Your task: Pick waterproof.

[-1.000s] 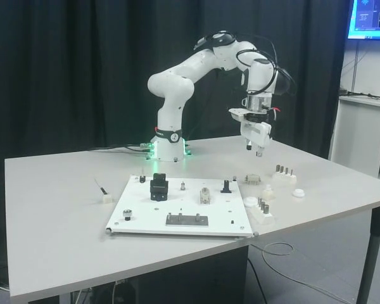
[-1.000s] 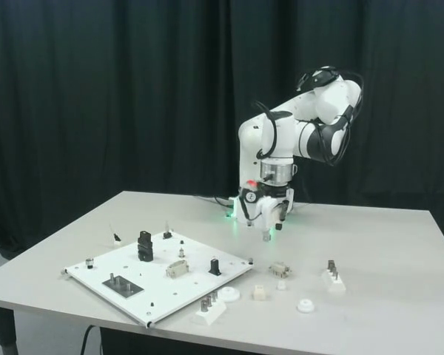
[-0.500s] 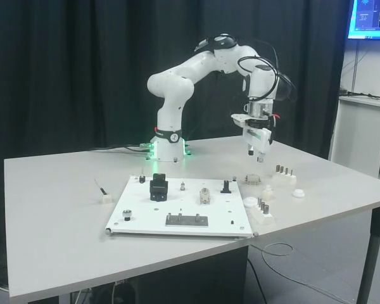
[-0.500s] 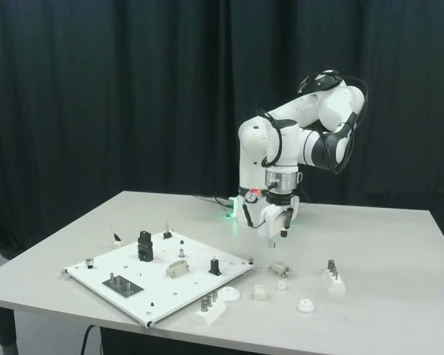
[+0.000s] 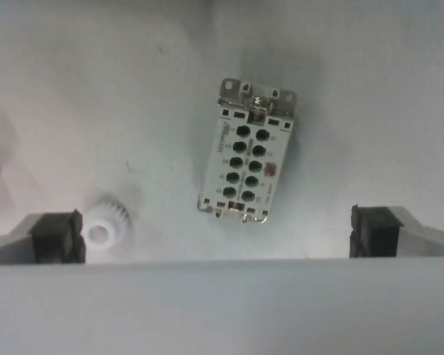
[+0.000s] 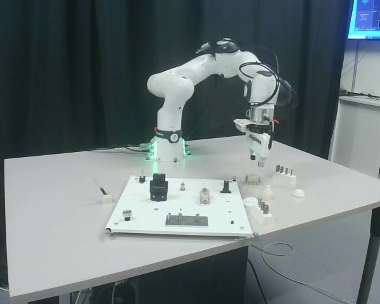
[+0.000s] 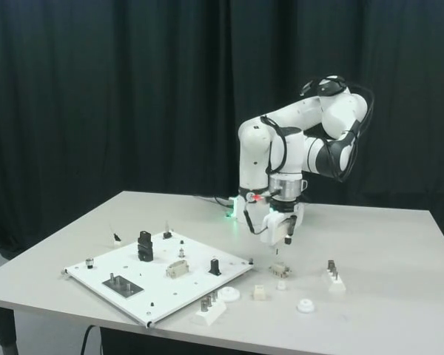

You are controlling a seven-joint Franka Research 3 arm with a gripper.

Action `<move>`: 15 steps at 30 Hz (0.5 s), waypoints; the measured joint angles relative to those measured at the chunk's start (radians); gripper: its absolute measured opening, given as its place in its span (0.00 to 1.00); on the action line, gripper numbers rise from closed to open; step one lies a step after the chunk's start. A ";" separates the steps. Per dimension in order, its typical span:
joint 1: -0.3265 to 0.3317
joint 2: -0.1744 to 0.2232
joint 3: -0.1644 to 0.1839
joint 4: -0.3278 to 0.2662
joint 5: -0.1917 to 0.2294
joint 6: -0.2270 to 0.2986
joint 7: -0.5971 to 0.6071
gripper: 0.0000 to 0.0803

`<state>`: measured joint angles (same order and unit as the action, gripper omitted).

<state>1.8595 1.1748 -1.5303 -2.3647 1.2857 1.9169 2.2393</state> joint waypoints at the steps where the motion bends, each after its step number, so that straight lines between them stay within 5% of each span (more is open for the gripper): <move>1: 0.000 0.002 0.003 0.000 0.002 0.000 0.002 1.00; 15: 0.000 0.011 0.057 -0.008 0.033 0.030 0.036 1.00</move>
<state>1.8600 1.1858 -1.4735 -2.3729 1.3182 1.9465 2.2748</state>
